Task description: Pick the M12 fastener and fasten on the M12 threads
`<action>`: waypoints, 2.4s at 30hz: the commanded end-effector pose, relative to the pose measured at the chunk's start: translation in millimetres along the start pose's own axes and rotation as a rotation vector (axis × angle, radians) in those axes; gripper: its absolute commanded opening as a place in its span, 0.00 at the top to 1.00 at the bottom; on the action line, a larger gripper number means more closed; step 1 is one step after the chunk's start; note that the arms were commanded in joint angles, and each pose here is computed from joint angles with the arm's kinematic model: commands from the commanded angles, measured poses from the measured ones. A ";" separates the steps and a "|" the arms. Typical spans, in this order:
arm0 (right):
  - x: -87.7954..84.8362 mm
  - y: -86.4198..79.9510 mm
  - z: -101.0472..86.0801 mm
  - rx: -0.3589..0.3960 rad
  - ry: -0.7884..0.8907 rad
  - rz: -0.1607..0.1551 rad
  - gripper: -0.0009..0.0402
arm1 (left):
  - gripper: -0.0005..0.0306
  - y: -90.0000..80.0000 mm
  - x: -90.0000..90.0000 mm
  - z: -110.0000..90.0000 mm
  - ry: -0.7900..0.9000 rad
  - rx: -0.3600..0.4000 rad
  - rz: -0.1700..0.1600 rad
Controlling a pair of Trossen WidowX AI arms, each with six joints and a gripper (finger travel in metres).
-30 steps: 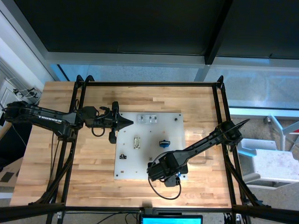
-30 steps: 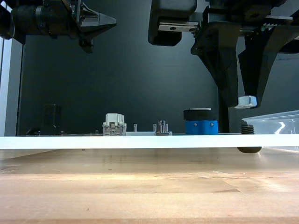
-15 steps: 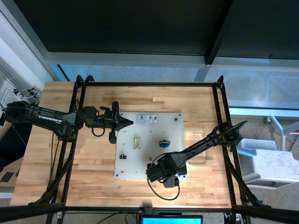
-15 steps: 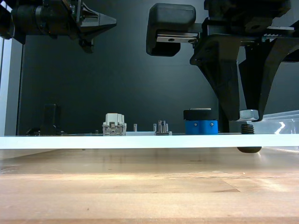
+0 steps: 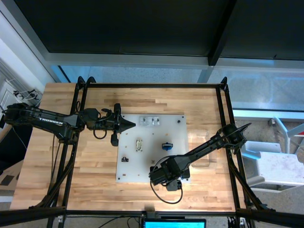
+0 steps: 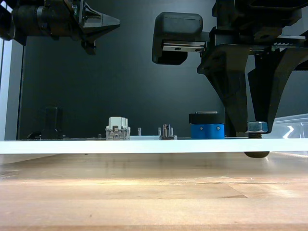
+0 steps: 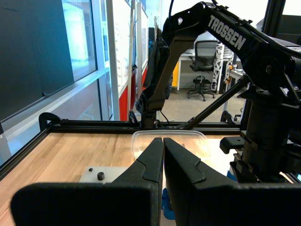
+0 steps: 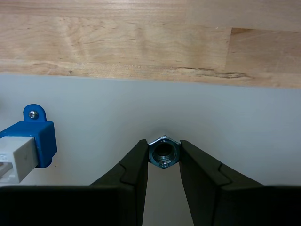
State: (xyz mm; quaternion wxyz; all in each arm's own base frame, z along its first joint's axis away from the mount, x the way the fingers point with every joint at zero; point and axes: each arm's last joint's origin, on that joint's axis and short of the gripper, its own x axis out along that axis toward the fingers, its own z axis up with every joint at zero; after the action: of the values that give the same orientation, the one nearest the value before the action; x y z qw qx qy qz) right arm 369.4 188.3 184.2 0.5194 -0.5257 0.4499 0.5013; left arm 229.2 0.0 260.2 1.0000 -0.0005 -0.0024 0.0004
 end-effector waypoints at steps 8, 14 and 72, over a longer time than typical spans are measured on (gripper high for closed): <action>0.7 0.1 0.0 0.066 -0.001 -0.001 0.94 | 0.98 0.0 0.0 0.0 0.000 0.000 0.000; -0.3 0.0 -0.2 0.323 -0.002 -0.003 0.94 | 0.98 0.0 0.0 0.0 0.000 0.000 0.000; -2.0 0.1 -0.9 2.934 -0.013 0.003 0.94 | 0.98 0.1 0.0 0.0 0.000 0.000 0.000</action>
State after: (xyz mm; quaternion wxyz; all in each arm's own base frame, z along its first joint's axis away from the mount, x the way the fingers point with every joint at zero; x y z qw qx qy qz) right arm 369.0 187.2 185.8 0.5884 0.4498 0.5544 -0.3796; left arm 229.2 0.0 260.1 1.0000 -0.0005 -0.0022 0.0002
